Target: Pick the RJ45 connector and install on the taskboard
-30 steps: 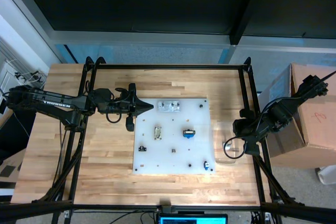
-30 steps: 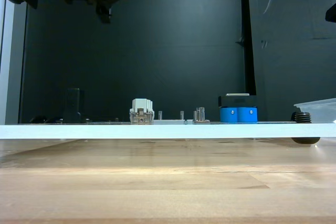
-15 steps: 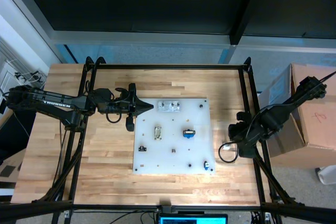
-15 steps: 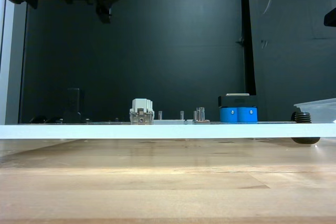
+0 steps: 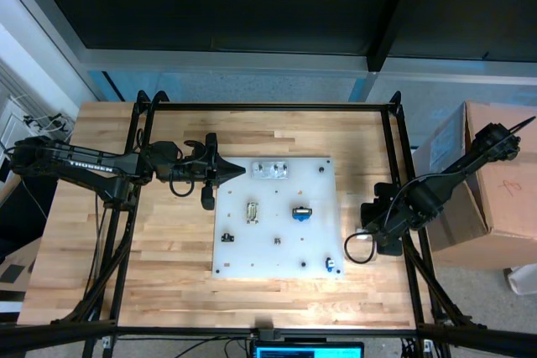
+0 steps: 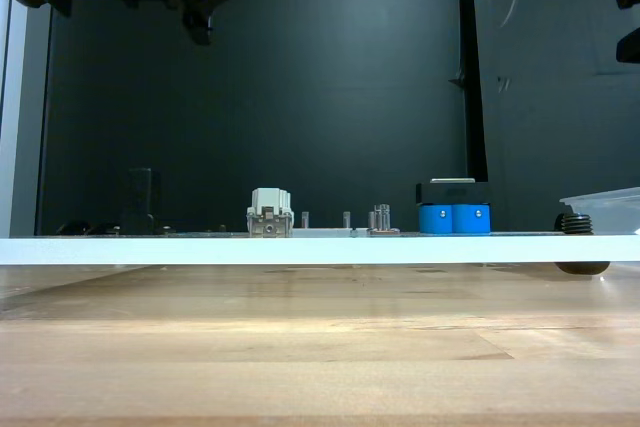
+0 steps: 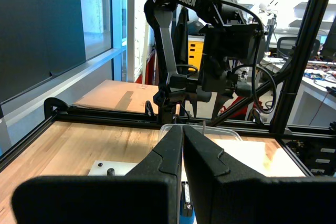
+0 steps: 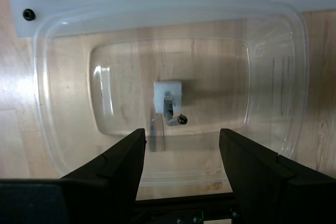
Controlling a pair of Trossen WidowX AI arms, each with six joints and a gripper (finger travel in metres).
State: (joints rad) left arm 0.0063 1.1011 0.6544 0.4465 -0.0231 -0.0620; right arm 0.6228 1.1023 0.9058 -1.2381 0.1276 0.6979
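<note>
Pick stage: right tool [image 8: 181,135] open over RJ45 connector [image 8: 168,100] loose in tray [image 8: 273,35], left tool [image 7: 182,129] closed above taskboard [image 5: 277,257] edge — I'd descend next

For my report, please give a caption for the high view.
Open right hand above clear tray, RJ45 connector lying free inside; shut left hand above far-left corner of taskboard.
</note>
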